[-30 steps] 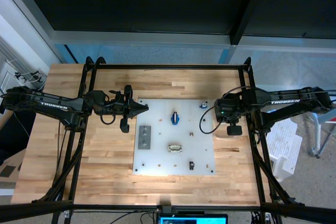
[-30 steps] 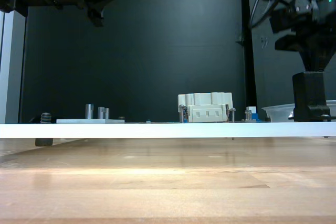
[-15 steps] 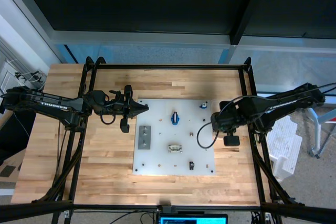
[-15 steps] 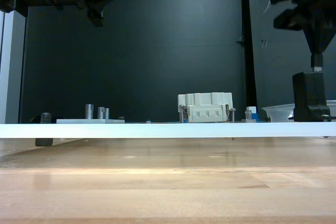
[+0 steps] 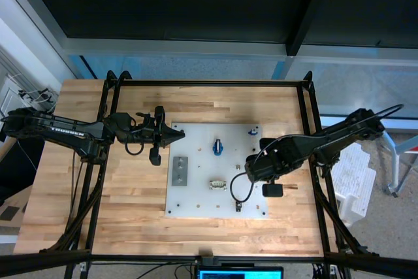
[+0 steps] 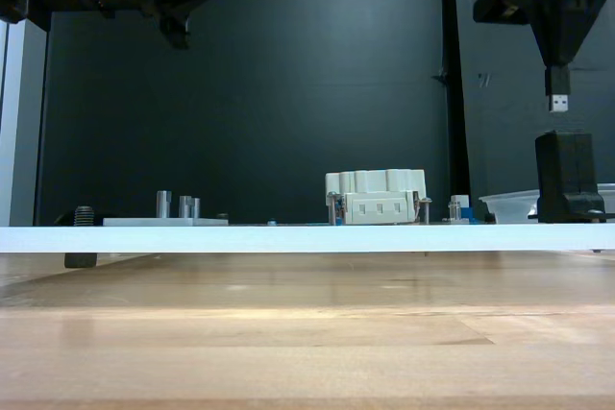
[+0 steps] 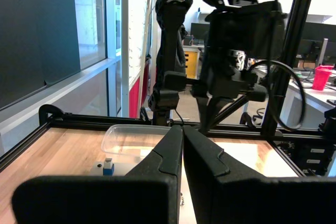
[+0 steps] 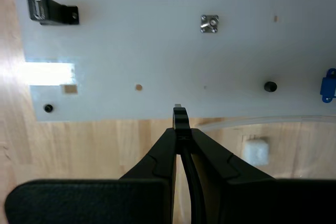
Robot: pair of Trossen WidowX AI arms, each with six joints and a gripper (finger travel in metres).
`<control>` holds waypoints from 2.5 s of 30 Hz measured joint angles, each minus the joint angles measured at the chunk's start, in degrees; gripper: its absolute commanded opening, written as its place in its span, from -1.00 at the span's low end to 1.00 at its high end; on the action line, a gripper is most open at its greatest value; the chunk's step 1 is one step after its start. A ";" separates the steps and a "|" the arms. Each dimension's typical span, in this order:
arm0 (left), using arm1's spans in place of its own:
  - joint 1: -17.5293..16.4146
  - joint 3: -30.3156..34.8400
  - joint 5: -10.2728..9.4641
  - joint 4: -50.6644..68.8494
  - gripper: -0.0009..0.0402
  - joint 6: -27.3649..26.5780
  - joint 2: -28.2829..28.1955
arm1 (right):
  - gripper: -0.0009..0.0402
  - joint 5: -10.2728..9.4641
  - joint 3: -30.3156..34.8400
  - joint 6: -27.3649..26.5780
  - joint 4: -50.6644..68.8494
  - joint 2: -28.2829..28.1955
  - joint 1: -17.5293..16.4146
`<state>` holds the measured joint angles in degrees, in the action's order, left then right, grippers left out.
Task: Pick the USB connector and install on taskboard
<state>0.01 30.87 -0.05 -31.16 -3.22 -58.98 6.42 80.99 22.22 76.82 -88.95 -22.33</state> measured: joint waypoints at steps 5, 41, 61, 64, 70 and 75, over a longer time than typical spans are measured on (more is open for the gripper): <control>0.00 0.00 0.00 0.00 -0.96 -0.02 0.00 | -0.96 0.00 5.20 3.63 1.22 -4.28 -2.62; 0.00 0.00 0.00 0.00 -0.96 -0.02 0.00 | -0.96 -2.60 24.76 9.11 0.98 -24.98 -8.46; 0.00 0.00 -0.02 -0.02 -0.96 -0.02 0.00 | -0.96 -2.56 22.69 8.92 -1.57 -25.00 -8.31; 0.00 0.00 0.00 -0.02 -0.96 -0.02 0.00 | -0.96 -2.56 22.38 8.85 -2.08 -25.00 -8.31; 0.00 0.00 -0.02 0.00 -0.96 0.00 0.02 | -0.96 -2.54 22.16 8.79 -2.38 -25.00 -8.28; 0.00 0.00 -0.02 -0.02 -0.96 -0.02 0.00 | -0.96 -2.56 21.55 8.79 -2.99 -25.00 -8.26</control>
<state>0.01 30.87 -0.08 -31.18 -3.25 -58.98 3.86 102.54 31.00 73.82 -113.95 -30.59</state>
